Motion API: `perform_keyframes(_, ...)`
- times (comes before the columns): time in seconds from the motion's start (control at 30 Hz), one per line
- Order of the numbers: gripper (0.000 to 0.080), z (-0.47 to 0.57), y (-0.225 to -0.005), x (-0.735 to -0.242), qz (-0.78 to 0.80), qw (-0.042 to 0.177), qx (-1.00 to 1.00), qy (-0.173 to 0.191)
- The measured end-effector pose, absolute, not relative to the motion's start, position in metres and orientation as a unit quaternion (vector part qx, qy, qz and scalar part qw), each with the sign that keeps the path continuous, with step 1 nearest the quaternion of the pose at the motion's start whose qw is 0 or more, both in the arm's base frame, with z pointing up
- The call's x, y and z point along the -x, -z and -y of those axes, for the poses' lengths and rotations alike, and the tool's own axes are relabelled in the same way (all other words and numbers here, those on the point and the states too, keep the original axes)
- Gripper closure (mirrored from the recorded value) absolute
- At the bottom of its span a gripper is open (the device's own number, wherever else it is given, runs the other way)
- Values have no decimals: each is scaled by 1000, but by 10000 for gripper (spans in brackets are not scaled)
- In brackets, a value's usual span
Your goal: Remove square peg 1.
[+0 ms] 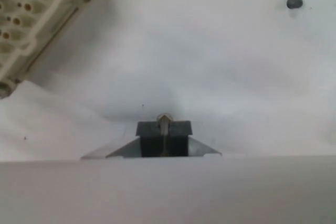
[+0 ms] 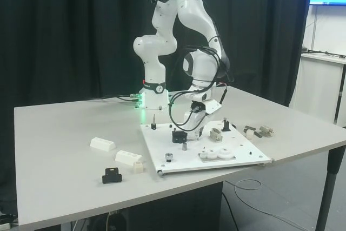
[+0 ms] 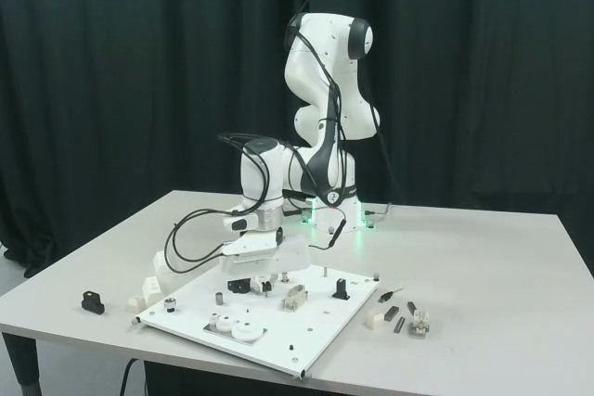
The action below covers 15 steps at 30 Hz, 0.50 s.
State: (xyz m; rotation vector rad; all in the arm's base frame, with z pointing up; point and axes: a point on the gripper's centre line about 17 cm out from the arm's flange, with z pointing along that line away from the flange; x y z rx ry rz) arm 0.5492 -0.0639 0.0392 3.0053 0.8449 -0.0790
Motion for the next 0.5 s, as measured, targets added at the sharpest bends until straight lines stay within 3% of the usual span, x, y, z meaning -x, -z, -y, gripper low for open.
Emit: perform_keyframes(0.5, 779, 64, -39, -549, -225, 10, -974, 24)
